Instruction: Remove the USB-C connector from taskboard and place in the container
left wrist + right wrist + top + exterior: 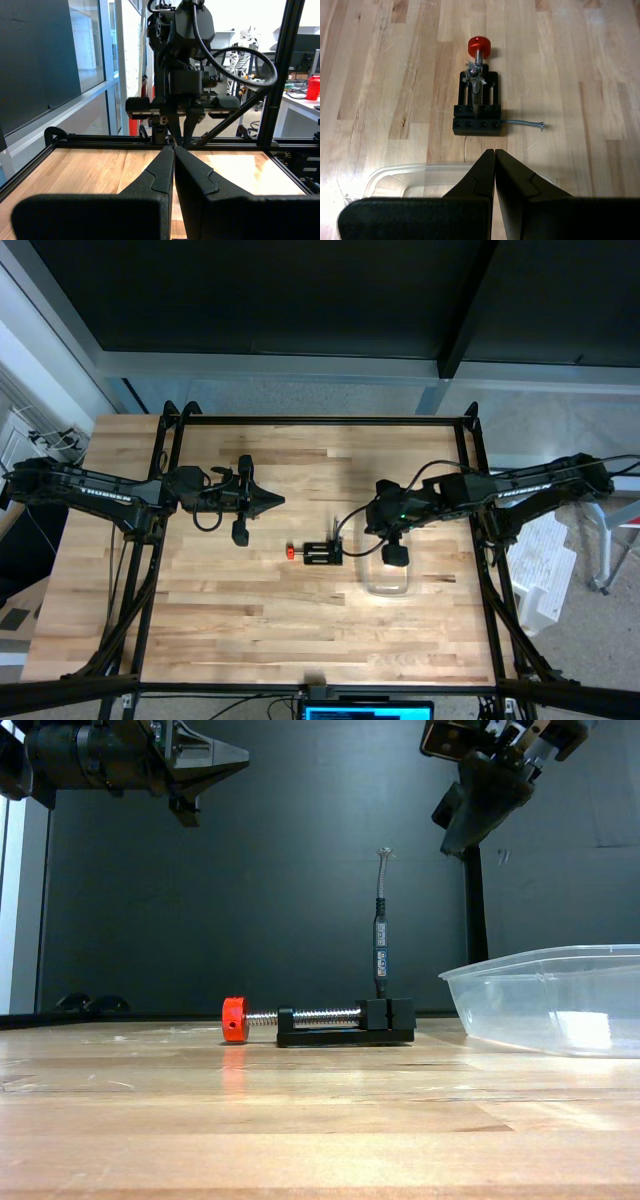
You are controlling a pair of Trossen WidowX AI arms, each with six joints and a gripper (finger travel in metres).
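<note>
The taskboard (322,553) is a small black vise with a red-orange knob (234,1019), lying mid-table. The USB-C connector (381,956) stands upright in its jaw end, with a short frayed cable rising from it. The clear container (560,995) sits just right of the taskboard (476,112), with its near rim (420,172) under my right gripper (494,151). That gripper is shut and empty, and hangs high above the container and taskboard (345,1025), tilted down toward them. My left gripper (173,147) is shut, empty, and held level high over the table's left half (275,501).
A black metal frame (320,421) runs around the wooden table. A small white patch (585,1028) shows on the container's floor. The connector's cable casts a thin shadow (522,123) on the wood beside the vise.
</note>
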